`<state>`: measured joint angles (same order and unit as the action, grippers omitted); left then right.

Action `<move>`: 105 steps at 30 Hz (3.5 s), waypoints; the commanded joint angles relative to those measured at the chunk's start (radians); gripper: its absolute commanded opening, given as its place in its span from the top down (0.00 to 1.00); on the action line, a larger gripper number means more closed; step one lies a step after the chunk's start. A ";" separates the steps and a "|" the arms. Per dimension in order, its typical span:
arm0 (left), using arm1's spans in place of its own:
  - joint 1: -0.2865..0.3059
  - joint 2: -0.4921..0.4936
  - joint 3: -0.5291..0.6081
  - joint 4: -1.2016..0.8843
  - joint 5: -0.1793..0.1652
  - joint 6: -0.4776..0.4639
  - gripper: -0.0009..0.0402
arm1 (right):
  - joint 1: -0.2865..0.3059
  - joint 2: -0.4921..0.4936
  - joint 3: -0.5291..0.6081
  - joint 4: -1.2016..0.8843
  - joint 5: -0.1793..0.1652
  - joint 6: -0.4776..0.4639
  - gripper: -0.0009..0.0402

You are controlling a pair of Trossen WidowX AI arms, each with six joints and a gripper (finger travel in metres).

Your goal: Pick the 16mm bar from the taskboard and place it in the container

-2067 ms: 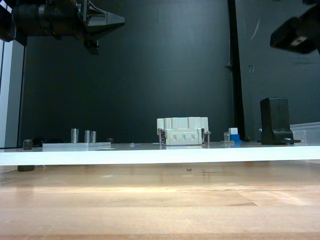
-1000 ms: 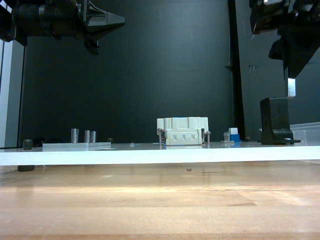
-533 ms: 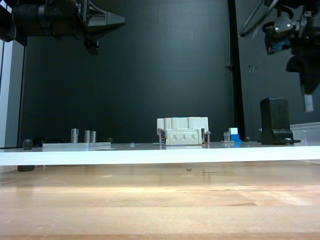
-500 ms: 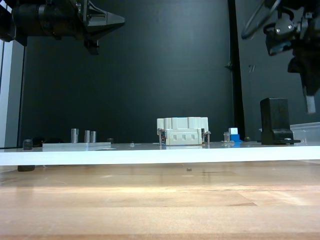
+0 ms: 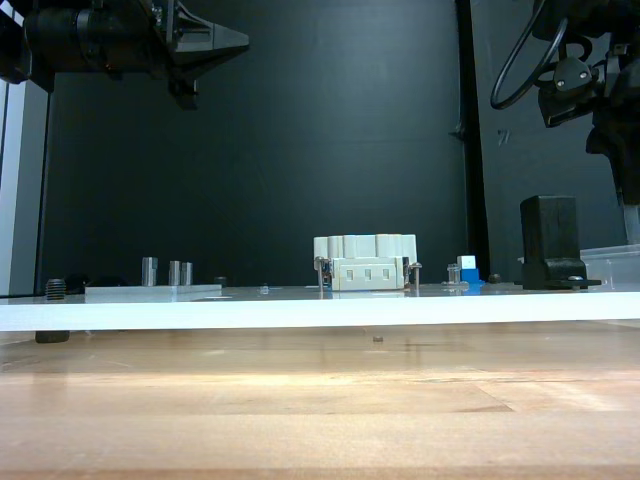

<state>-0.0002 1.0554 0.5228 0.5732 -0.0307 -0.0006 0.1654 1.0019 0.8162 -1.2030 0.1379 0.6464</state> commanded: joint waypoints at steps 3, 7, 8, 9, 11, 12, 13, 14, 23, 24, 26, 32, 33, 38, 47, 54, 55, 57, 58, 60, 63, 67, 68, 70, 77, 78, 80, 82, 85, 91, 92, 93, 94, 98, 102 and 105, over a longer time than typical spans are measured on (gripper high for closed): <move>0.000 0.000 0.000 0.000 0.000 0.000 0.98 | 0.000 0.002 0.001 0.001 0.000 0.001 0.59; 0.000 0.000 0.000 0.000 0.000 0.000 0.98 | 0.000 0.002 0.001 0.000 0.001 -0.001 0.49; 0.000 0.000 0.000 0.000 0.000 0.000 0.98 | 0.000 0.002 0.001 0.000 0.001 -0.002 0.46; 0.000 0.000 0.000 0.000 0.000 0.000 0.98 | 0.000 0.002 0.001 0.000 0.001 -0.006 0.44; 0.000 0.000 0.000 0.000 0.000 0.000 0.98 | 0.000 0.002 0.001 0.000 0.001 -0.008 0.40; 0.000 0.000 0.000 0.000 0.000 0.000 0.98 | 0.000 0.002 0.001 0.000 0.000 -0.008 0.39; 0.000 0.000 0.000 0.000 0.000 0.000 0.98 | 0.000 0.002 0.000 0.000 0.001 -0.008 0.38; 0.000 0.000 0.000 0.000 0.000 0.000 0.98 | 0.000 0.002 0.000 0.000 0.001 -0.008 0.37; 0.000 0.000 0.000 0.000 0.000 0.000 0.98 | 0.001 0.002 0.000 0.003 0.001 -0.007 0.35; 0.000 0.000 0.000 0.000 0.000 0.000 0.98 | 0.001 0.002 0.000 0.003 0.001 -0.007 0.35; 0.000 0.000 0.000 0.000 0.000 0.000 0.98 | 0.001 0.002 0.000 0.003 0.001 -0.004 0.35; 0.000 0.000 0.000 0.000 0.000 0.000 0.98 | 0.001 0.002 0.000 0.003 0.001 0.000 0.35; 0.000 0.000 0.000 0.000 0.000 0.000 0.98 | 0.001 0.002 0.000 0.003 0.001 0.000 0.35; 0.000 0.000 0.000 0.000 0.000 0.000 0.98 | 0.000 0.002 0.000 0.003 0.001 0.001 0.35; 0.000 0.000 0.000 0.000 0.000 0.000 0.98 | 0.001 0.002 0.000 0.003 0.001 0.001 0.35; 0.000 0.000 0.000 0.000 0.000 0.000 0.98 | 0.001 0.002 0.000 0.003 0.001 0.000 0.35; 0.000 0.000 0.000 0.000 0.000 0.000 0.98 | 0.001 0.002 0.000 0.003 0.001 0.000 0.35; 0.000 0.000 0.000 0.000 0.000 0.000 0.98 | 0.001 0.002 0.000 0.003 0.001 0.001 0.35; 0.000 0.000 0.000 0.000 0.000 0.000 0.98 | 0.001 0.002 0.000 0.003 0.001 0.001 0.35; 0.000 0.000 0.000 0.000 0.000 0.000 0.98 | 0.001 0.002 0.000 0.003 0.001 0.001 0.35; 0.000 0.000 0.000 0.000 0.000 0.000 0.98 | 0.001 0.002 0.000 0.003 0.001 0.000 0.35; 0.000 0.000 0.000 0.000 0.000 0.000 0.98 | 0.001 0.002 0.000 0.004 0.001 0.001 0.35; 0.000 0.000 0.000 0.000 0.000 0.000 0.98 | 0.001 0.002 0.000 0.004 0.000 0.001 0.35; 0.000 0.000 0.000 0.000 0.000 0.000 0.98 | 0.001 0.002 0.000 0.005 0.000 0.001 0.35; 0.000 0.000 0.000 0.000 0.000 0.000 0.98 | 0.001 0.002 0.000 0.007 0.000 0.001 0.35; 0.000 0.000 0.000 0.000 0.000 0.000 0.98 | 0.001 0.002 0.000 0.007 0.000 0.001 0.35; 0.000 0.000 0.000 0.000 0.000 0.000 0.98 | 0.001 0.002 0.000 0.007 0.000 0.000 0.35; 0.000 0.000 0.000 0.000 0.000 0.000 0.98 | 0.001 0.002 0.000 0.008 0.000 0.000 0.35; 0.000 0.000 0.000 0.000 0.000 0.000 0.98 | 0.001 0.002 0.000 0.008 0.000 0.000 0.35; 0.000 0.000 0.000 0.000 0.000 0.000 0.98 | 0.001 0.002 0.000 0.009 0.001 0.000 0.35; 0.000 0.000 0.000 0.000 0.000 0.000 0.98 | 0.001 0.002 0.000 0.010 0.001 0.000 0.35; 0.000 0.000 0.000 0.000 0.000 0.000 0.98 | 0.001 0.002 0.000 0.010 0.001 0.000 0.35; 0.000 0.000 0.000 0.000 0.000 0.000 0.98 | 0.001 0.002 0.000 0.010 0.001 0.000 0.35; 0.000 0.000 0.000 0.000 0.000 0.000 0.98 | 0.001 0.002 0.000 0.010 0.000 0.001 0.35; 0.000 0.000 0.000 0.000 0.000 0.000 0.98 | 0.001 0.002 0.000 0.010 0.000 0.000 0.35; 0.000 0.000 0.000 0.000 0.000 0.000 0.98 | 0.001 0.002 -0.002 0.011 0.001 0.000 0.35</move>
<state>-0.0002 1.0550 0.5228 0.5732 -0.0303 -0.0002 0.1661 1.0031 0.8162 -1.1927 0.1383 0.6468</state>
